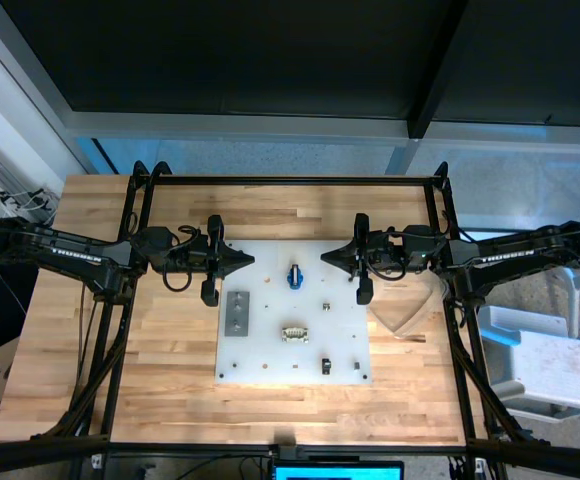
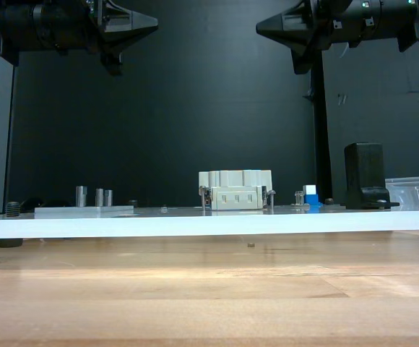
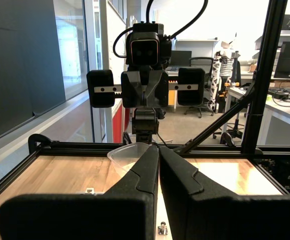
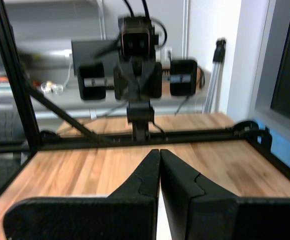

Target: Pick the 16mm bar from the taskboard and place it in the container

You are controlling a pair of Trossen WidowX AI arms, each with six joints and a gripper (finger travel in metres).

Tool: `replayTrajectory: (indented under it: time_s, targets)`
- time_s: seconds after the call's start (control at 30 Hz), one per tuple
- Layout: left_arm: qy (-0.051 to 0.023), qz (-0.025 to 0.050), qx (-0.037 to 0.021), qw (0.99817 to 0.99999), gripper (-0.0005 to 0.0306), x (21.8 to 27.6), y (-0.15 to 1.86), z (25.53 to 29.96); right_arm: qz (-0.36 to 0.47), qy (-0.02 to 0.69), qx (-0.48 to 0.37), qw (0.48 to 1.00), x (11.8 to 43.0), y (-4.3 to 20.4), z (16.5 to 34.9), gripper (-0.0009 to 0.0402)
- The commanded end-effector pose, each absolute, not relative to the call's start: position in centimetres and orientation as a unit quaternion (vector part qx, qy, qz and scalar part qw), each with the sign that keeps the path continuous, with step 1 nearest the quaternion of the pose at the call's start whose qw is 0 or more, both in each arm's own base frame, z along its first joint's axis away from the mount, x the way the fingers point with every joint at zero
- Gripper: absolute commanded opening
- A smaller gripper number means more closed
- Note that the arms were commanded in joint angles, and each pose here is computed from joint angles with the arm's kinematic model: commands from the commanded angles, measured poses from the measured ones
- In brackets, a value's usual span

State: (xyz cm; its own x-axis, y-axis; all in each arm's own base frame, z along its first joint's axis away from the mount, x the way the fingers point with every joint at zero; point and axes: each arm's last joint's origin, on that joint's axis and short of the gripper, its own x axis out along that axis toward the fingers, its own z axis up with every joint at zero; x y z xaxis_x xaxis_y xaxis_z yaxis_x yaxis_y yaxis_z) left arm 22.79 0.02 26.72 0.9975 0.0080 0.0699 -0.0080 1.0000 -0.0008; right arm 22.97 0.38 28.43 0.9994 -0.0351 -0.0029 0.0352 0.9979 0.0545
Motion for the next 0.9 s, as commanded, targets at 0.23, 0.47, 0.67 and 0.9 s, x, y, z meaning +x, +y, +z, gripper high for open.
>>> replayTrajectory:
  time_s: [0.23, 0.47, 0.67, 0.9]
  targets:
    - [-0.0352, 0.004, -0.0002, 0.99937, 0.0, 22.79, 0.03, 26.73, -0.02, 0.101, 0.023, 0.994, 23.3, 0.4, 29.2, 0.0]
    - [-0.035, 0.004, -0.0002, 0.99938, 0.0, 22.79, 0.03, 26.72, -0.031, 0.208, 0.012, 0.978, 24.2, 0.4, 29.0, 0.0]
    - [-0.035, 0.0038, -0.0002, 0.99938, 0.0, 22.79, 0.02, 26.72, -0.033, 0.295, 0.0, 0.955, 25.3, 0.5, 29.0, 0.0]
    - [-0.035, 0.0038, -0.0002, 0.99938, 0.0, 22.79, 0.02, 26.72, -0.031, 0.385, -0.006, 0.922, 25.9, 0.6, 28.8, 0.0]
